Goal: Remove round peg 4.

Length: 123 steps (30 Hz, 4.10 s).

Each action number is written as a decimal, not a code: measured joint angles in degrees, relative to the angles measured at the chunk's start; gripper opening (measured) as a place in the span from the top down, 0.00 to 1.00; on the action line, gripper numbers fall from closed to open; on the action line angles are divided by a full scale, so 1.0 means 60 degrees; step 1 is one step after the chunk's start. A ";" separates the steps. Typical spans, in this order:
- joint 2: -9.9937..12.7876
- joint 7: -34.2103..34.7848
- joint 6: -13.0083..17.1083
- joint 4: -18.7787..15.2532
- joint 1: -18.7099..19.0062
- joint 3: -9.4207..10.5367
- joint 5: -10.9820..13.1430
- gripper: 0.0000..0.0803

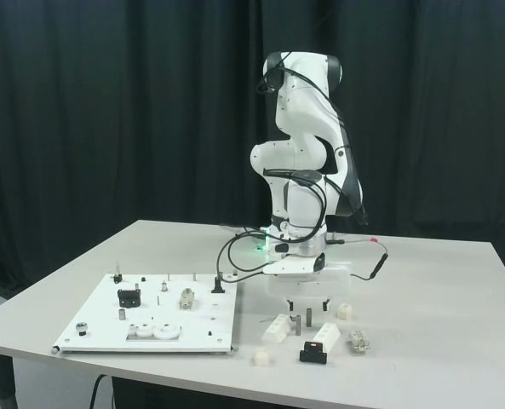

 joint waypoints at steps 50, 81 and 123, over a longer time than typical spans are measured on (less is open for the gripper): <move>-0.0740 0.0031 -0.1190 0.0285 -0.0110 -0.0338 -0.0830 0.00; -0.0765 0.0031 -0.1495 0.0834 -0.0228 -0.0838 -0.1712 0.00; 0.1273 -0.4030 -0.1587 0.4439 -0.4843 -0.1041 -0.0955 0.00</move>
